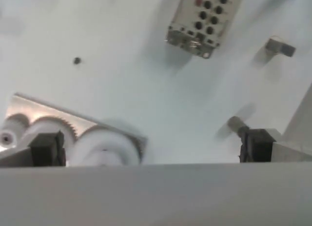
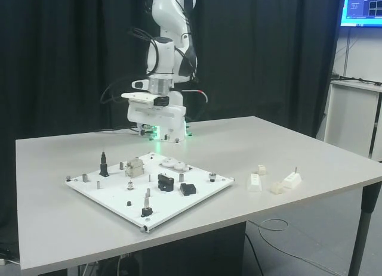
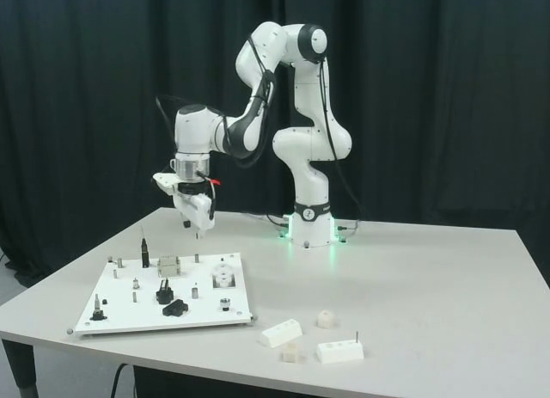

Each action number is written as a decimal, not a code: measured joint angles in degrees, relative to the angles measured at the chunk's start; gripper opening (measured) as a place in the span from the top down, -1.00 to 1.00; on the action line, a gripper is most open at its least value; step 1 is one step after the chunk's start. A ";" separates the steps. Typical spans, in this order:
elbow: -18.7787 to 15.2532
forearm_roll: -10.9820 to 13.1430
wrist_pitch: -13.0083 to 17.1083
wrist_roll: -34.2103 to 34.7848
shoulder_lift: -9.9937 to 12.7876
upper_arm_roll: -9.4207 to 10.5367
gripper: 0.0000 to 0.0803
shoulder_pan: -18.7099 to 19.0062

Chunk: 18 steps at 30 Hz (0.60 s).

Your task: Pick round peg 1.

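The tool (image 1: 151, 145) is held wide open and empty above the white board (image 3: 163, 308), beside a small upright peg (image 1: 236, 123).

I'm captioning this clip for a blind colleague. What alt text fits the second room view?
A white robot arm bolted to a grey table holds its gripper above the far edge of a white board studded with small pegs and parts, touching nothing. Four small white blocks lie on the table beside the board, against black curtains.
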 joint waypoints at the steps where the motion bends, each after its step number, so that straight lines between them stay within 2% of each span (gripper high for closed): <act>1: 0.08 0.00 -0.03 0.45 0.00 0.34 -0.99 0.02; 11: 1.43 -0.15 -1.41 4.26 0.00 3.28 -0.99 0.05; 18: 2.48 -0.35 -1.75 5.08 0.00 4.31 -0.99 0.05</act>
